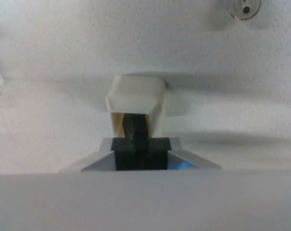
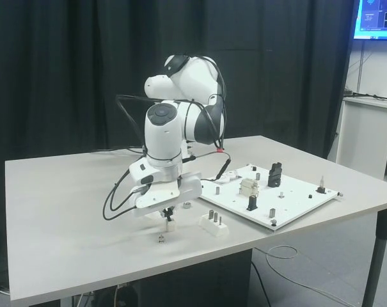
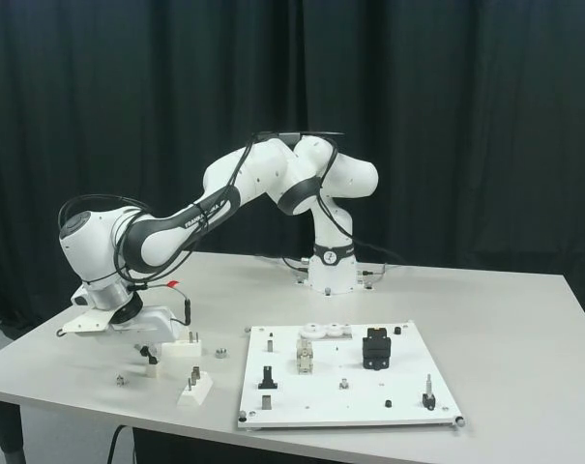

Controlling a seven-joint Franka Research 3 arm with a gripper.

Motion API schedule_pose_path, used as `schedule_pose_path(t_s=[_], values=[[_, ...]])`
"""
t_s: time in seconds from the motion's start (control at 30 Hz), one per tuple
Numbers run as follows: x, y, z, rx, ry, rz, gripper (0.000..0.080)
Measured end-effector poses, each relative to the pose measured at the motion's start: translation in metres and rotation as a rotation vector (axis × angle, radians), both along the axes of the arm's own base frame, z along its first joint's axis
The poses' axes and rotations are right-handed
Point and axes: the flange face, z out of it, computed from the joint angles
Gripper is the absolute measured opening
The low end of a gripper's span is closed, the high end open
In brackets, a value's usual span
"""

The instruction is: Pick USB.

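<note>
White plastic fills the middle of the wrist view: a small white block (image 1: 137,98) with a black stem (image 1: 135,131) running out of it, which looks like the USB plug, sits clamped between the black fingers (image 1: 120,153) of the gripper (image 1: 138,150), whose jaws stand narrow around it. Below it lies the grey table (image 1: 63,57), and a small metal ring (image 1: 244,7) rests on that surface well apart from the plug. In the first room view the white arm (image 2: 180,121) bends low over the front part of the table (image 2: 52,211), its gripper (image 2: 168,217) hanging just above the surface with the small white plug (image 2: 170,224) at its tip; a tiny metal part (image 2: 160,239) lies on the table just beside it, toward the front edge. A small white holder (image 2: 214,224) with upright pins stands near the gripper, and the white assembly board (image 2: 289,198) carrying black and metal fittings lies by the table's front right corner. In the second room view the arm (image 3: 224,198) reaches from its base (image 3: 331,271) near the back edge out toward one end of the table (image 3: 514,319), and the gripper (image 3: 149,356) hangs low there with the plug (image 3: 152,368) close to the surface. The white holder (image 3: 195,387) stands near the front edge, between the gripper and the board (image 3: 350,396).
</note>
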Motion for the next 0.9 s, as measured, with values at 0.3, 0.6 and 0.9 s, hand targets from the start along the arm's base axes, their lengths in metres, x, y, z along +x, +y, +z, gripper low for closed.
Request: schedule_pose_path(t_s=[0.3,0.6,0.9], values=[[0.0,-0.001,0.005,-0.015,0.004,0.001,0.0061],[0.001,0.002,0.027,-0.038,0.026,0.008,0.0061],[0.004,0.006,0.05,-0.041,0.021,0.015,0.0057]])
